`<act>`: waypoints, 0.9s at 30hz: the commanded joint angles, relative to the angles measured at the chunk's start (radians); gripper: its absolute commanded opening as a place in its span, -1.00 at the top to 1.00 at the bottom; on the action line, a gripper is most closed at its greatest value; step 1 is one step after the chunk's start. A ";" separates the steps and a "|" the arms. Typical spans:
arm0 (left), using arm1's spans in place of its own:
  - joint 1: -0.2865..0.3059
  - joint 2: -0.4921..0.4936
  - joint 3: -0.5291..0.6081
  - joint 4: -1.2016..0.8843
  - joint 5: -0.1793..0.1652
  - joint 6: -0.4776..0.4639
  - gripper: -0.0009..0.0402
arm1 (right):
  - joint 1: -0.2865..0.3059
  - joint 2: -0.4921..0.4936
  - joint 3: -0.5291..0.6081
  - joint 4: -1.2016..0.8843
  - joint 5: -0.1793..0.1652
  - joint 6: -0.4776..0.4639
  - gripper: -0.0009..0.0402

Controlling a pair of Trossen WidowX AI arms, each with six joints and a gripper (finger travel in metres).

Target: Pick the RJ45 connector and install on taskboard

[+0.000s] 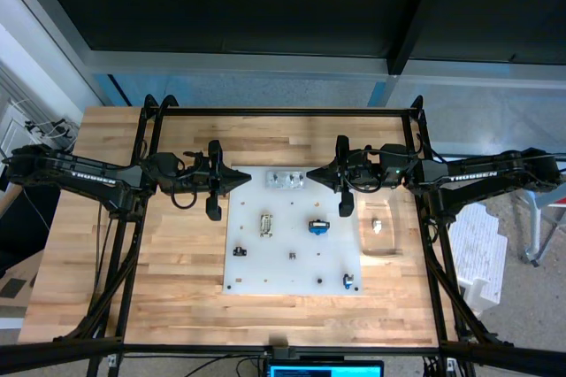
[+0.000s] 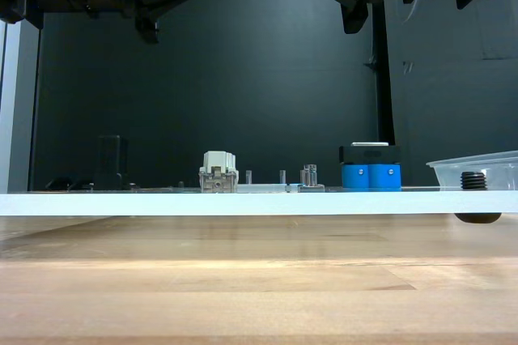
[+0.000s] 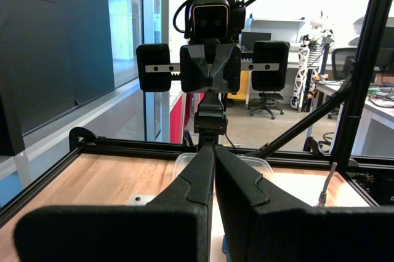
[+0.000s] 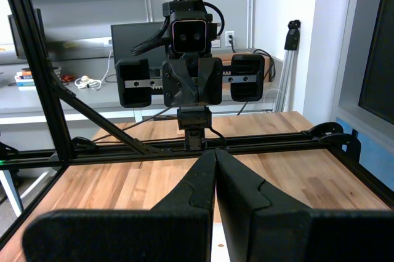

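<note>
Holding white block (image 1: 378, 226): tray (image 1: 381, 256); L gripper (image 1: 248, 179), R gripper (image 1: 309, 173) closed aloft.

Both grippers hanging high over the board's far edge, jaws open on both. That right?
Not the jaws. The left gripper and the right gripper each have their jaws shut flat together with nothing between them, as each wrist view shows. The rest holds: in the high view both hang over the far edge of the white board, one from each side.
</note>
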 commanded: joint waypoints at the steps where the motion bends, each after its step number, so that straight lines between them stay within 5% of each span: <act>1: 0.000 0.000 0.000 0.000 0.000 0.000 0.96 | 0.001 0.001 -0.001 -0.004 -0.010 0.000 0.96; 27: 0.000 0.000 0.000 0.000 0.000 0.000 0.96 | 0.000 0.001 -0.068 0.085 -0.018 -0.002 0.96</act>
